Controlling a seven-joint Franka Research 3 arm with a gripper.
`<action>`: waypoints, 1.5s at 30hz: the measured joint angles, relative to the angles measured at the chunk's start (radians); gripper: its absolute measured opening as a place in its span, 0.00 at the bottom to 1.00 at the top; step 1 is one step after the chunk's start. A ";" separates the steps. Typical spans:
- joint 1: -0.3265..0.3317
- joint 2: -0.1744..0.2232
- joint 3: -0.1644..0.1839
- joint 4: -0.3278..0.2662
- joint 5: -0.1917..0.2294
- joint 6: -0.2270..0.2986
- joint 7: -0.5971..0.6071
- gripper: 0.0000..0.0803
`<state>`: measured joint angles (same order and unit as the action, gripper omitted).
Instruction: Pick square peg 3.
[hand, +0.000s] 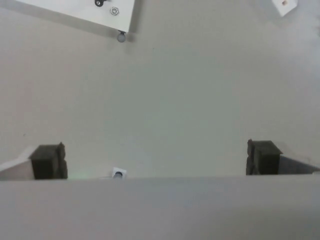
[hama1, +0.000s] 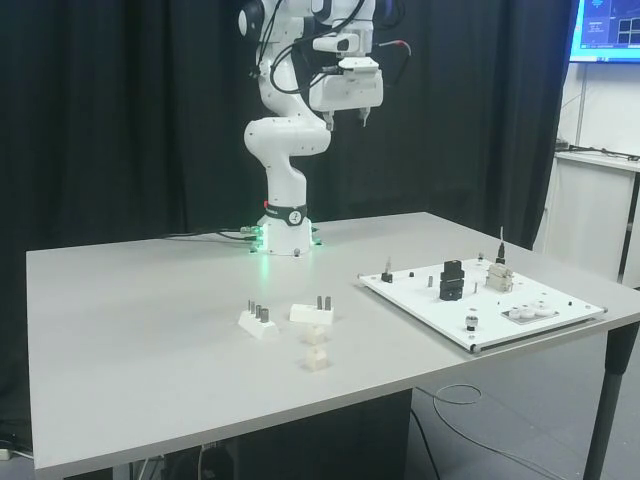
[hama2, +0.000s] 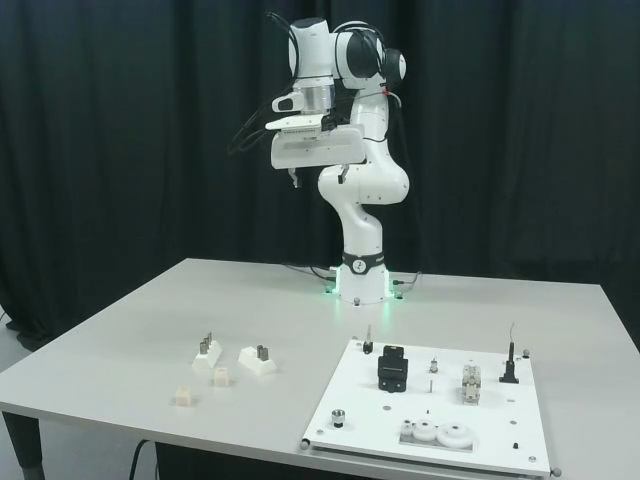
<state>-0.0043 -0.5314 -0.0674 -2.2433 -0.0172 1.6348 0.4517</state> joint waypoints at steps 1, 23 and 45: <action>0.000 0.002 0.000 0.001 0.000 0.000 -0.001 1.00; 0.000 0.028 0.000 0.016 0.000 0.010 -0.009 1.00; 0.000 0.047 0.000 0.029 0.000 0.010 -0.046 1.00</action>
<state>-0.0043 -0.4848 -0.0672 -2.2146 -0.0172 1.6450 0.4060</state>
